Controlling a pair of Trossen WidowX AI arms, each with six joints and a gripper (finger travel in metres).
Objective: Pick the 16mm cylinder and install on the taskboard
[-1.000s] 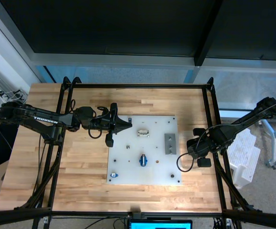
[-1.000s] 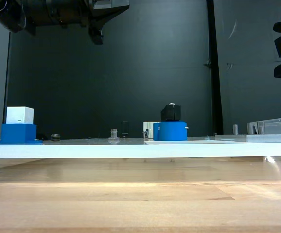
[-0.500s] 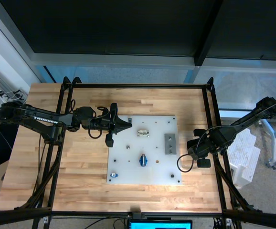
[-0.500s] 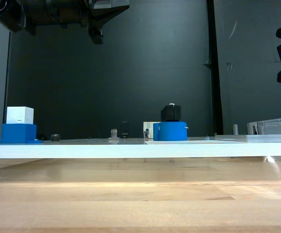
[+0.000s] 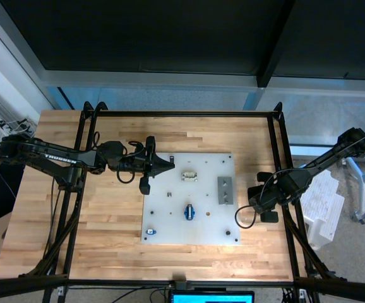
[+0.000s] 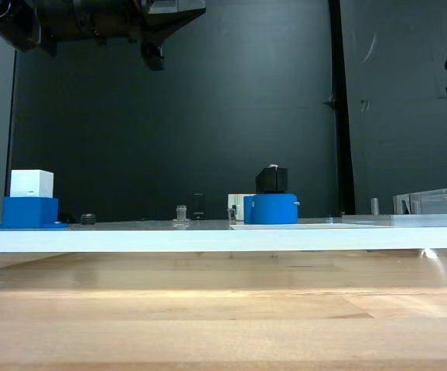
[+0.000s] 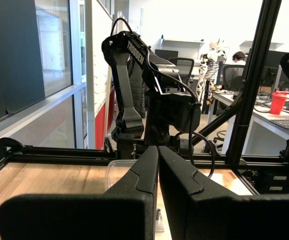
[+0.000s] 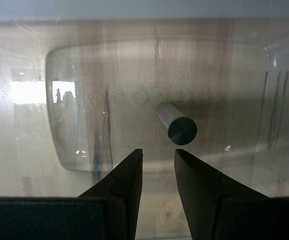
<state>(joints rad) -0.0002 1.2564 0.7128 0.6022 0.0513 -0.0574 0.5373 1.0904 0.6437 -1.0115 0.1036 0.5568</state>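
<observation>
The 16mm cylinder [image 8: 176,123] is a short grey metal peg lying on its side inside a clear plastic tray [image 8: 59,100]. My right gripper [image 8: 158,152] hangs over that tray, open, with nothing between its fingers and the peg just ahead of the tips. From above, the right gripper [image 5: 256,203] sits just off the right edge of the white taskboard [image 5: 170,214]. My left gripper [image 5: 170,163] hovers high above the board's back left edge, and its fingers [image 7: 149,170] are pressed together, shut on nothing.
The board carries a grey metal block [image 5: 225,190], a blue fitting [image 5: 189,212], a beige connector [image 5: 189,175] and a small blue piece [image 5: 150,233]. A black frame rail [image 5: 283,183] runs along the table's right side, behind the right arm.
The right gripper has drifted slightly right and sunk a little lower. The left arm has stayed still.
</observation>
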